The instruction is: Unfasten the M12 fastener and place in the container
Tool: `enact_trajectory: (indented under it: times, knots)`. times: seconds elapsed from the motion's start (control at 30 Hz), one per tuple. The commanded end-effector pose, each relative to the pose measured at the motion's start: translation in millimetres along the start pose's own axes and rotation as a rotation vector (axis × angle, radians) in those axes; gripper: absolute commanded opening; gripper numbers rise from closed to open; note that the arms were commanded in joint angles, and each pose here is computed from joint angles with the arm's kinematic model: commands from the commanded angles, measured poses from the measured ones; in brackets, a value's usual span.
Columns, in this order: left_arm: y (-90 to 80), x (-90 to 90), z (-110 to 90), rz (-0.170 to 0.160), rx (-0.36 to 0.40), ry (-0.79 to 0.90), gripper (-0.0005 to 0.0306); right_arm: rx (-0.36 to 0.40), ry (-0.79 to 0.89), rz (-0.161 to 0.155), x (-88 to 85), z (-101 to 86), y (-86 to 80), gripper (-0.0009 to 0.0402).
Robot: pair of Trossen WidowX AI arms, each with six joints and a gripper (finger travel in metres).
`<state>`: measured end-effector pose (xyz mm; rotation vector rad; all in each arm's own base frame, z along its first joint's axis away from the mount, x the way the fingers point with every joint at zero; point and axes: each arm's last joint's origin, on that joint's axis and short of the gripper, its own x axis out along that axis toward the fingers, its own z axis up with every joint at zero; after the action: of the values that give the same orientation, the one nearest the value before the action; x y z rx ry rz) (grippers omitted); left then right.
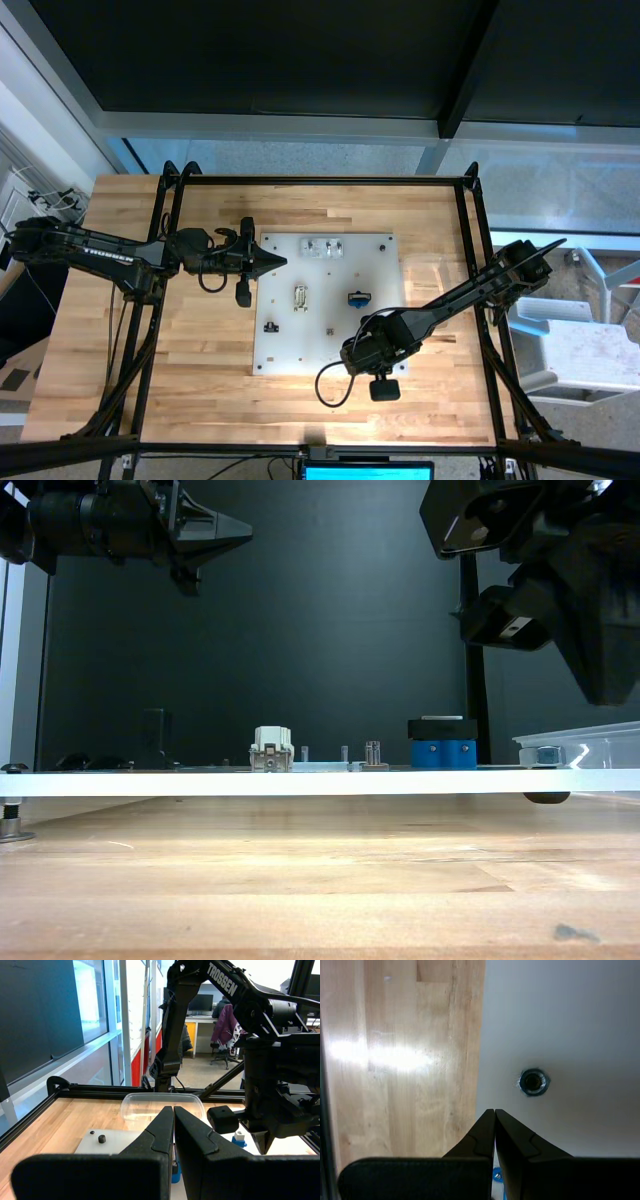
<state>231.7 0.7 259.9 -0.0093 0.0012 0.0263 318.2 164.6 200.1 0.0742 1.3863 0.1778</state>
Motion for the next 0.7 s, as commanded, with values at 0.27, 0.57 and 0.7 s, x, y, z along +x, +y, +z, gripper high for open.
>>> enact_trajectory:
  times: [0.27,0.57,0.7]
  knots:
    - [0.0,0.0,0.0,0.0,0.0,0.0,0.0,0.0,-0.001,-0.029,17.1,-1.4,-2.8,0.0]
    - [0.0,0.0,0.0,0.0,0.0,0.0,0.0,-0.002,-0.023,-0.021,21.8,-1.8,-3.5,0.0]
    - [0.0,0.0,0.0,0.0,0.0,0.0,0.0,-0.004,-0.019,-0.023,22.0,-2.4,-3.9,0.0]
